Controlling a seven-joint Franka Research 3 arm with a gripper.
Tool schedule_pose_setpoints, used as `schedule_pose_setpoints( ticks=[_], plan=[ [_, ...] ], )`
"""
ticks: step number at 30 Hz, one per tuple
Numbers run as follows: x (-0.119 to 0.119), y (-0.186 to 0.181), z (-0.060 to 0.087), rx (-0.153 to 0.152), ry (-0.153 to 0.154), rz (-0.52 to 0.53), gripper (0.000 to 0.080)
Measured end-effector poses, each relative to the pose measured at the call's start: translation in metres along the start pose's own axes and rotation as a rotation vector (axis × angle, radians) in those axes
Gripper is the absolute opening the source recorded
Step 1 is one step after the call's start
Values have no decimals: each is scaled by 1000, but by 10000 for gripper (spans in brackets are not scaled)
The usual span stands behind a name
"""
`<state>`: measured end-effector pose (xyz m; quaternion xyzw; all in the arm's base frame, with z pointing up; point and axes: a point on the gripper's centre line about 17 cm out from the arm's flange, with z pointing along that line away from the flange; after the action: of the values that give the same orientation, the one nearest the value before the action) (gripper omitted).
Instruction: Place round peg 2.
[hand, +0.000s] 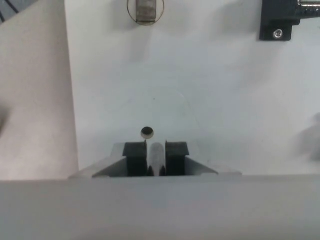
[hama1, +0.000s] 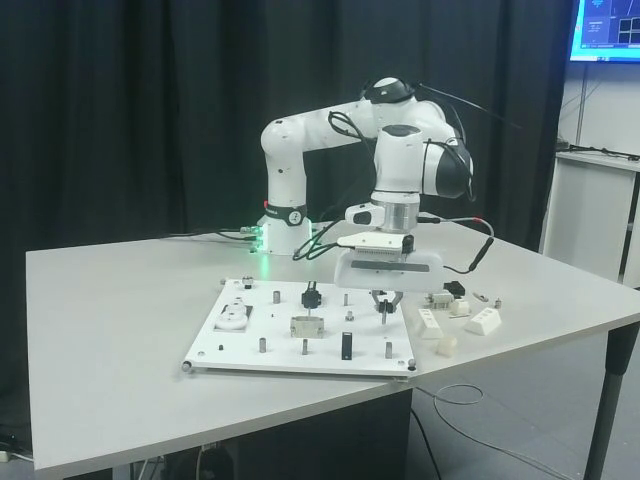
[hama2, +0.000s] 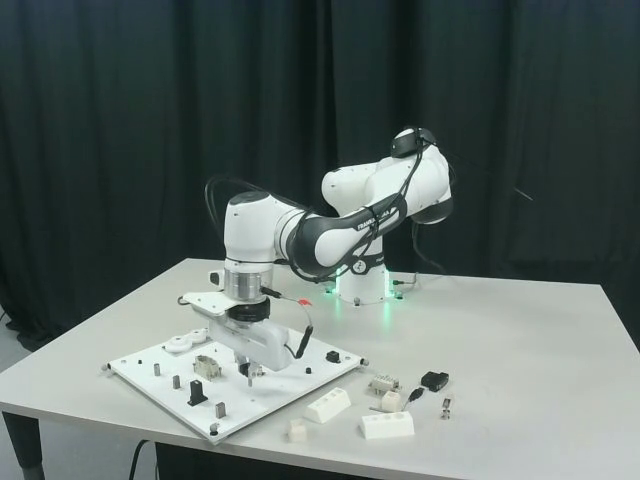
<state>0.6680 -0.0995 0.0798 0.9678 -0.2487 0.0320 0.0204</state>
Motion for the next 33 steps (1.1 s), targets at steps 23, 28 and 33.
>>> schedule_pose_setpoints(
  ticks=[23, 28, 33],
  plan=[
    [-20, -32, 5, 27, -33, -33, 74],
    [-32, -52, 3, 39, -48, -26, 74],
    [-46, -73, 1, 43, -58, -25, 74]
  ],
)
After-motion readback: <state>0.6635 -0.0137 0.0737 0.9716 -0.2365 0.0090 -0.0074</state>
